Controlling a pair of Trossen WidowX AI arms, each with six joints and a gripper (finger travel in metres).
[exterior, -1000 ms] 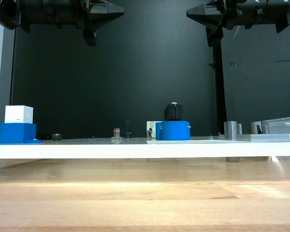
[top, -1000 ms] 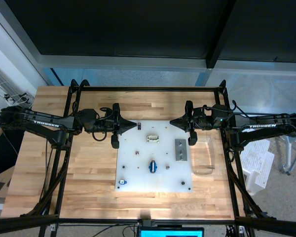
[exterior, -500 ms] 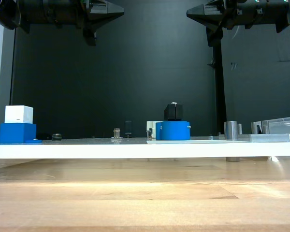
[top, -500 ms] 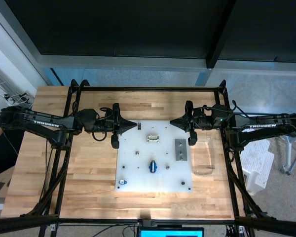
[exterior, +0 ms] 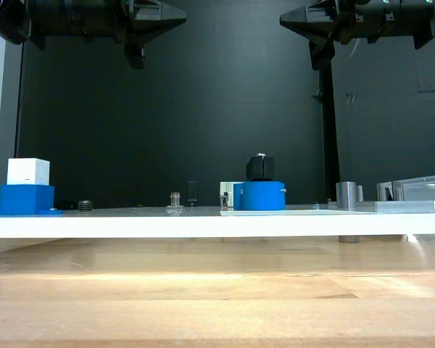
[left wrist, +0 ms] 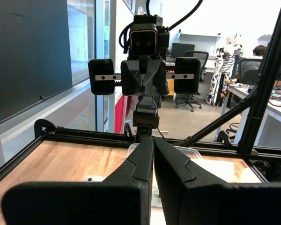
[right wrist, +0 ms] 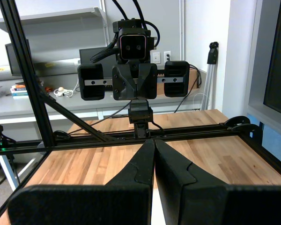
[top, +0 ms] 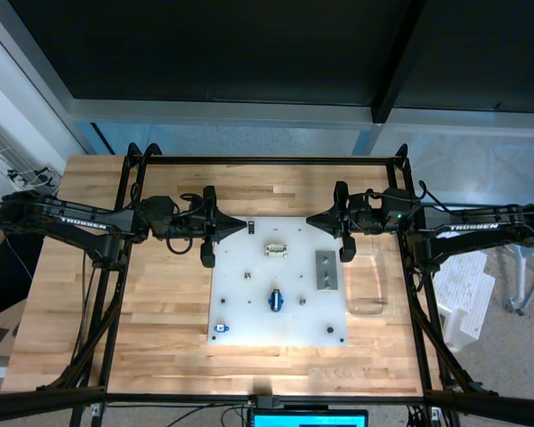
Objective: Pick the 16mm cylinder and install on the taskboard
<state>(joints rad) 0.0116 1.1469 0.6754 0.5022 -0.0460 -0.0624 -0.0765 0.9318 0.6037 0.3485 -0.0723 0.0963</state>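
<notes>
high view, left hand (top: 246,222) and right hand (top: 309,220) both pressed together above far edge of taskboard (top: 240,307), clear tray (top: 368,311) just beside it

TROSSEN in white on the left arm (top: 74,223), TROSSEN in white on the right arm (top: 467,228)

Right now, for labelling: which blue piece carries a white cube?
The near-left blue piece; the central one is black-topped. Left hand, right hand: shut above the taskboard's far edge.
</notes>
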